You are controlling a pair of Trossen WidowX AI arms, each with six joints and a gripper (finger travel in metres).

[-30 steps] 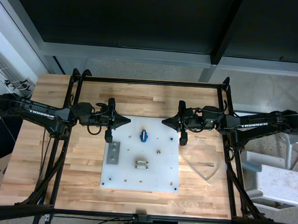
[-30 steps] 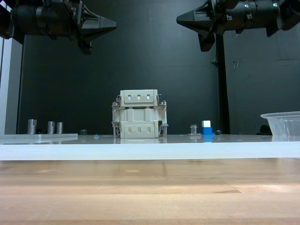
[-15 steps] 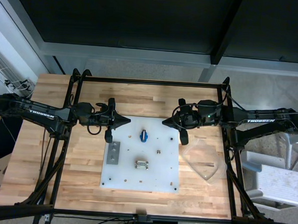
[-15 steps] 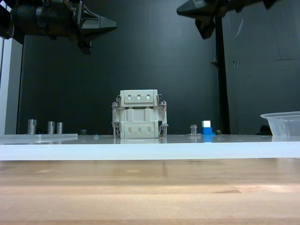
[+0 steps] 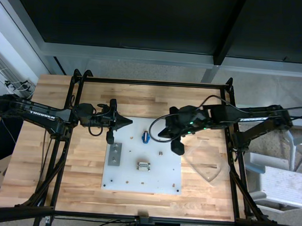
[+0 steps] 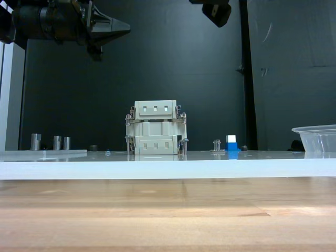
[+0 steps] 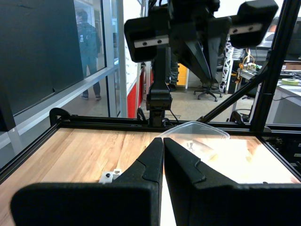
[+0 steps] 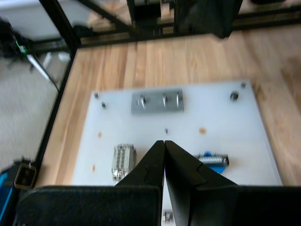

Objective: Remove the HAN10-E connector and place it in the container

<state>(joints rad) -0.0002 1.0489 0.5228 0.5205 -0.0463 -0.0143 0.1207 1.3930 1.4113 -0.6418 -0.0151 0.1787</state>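
The HAN10-E connector [image 5: 143, 166] is a small grey-beige block standing on the white board [image 5: 162, 182], near its front middle; it also shows in the low view [image 6: 155, 128] and the right wrist view [image 8: 123, 161]. The container [image 5: 206, 162], a clear dish, lies on the wood just right of the board. My right gripper [image 5: 152, 133] hangs shut above the board's far half, close to the blue piece, well above and behind the connector. My left gripper [image 5: 131, 122] hovers shut over the board's far left corner. Neither gripper holds anything.
A grey metal block with pins [image 5: 114, 154] lies on the board's left side. A small blue upright piece [image 5: 145, 137] stands near the far middle. A black frame rail [image 5: 152, 83] runs around the table. Bare wood [image 5: 77, 160] surrounds the board.
My right arm has swung left, inward over the board, and tipped its gripper downward, rising out of the top of the low view. The left arm and the connector have not moved.
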